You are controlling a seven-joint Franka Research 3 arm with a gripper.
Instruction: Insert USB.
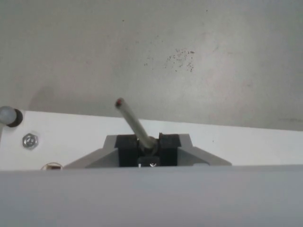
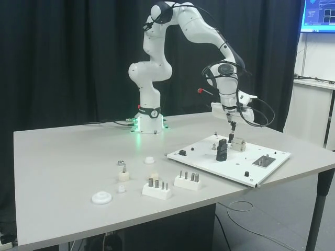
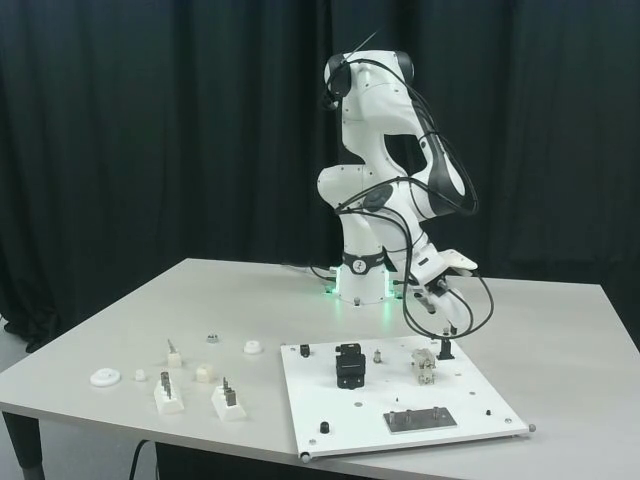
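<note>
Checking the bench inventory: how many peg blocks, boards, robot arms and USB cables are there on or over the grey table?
White peg blocks: 2
White board: 1
Robot arm: 1
Held USB cable: 1
Total: 5

white peg holders [image 2: 157,189], white ring [image 2: 101,197]

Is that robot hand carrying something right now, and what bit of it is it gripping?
Yes. The gripper holds a USB plug by its black body, between the two fingers, with a short stub of grey cable sticking out. It hangs above the white board.
</note>
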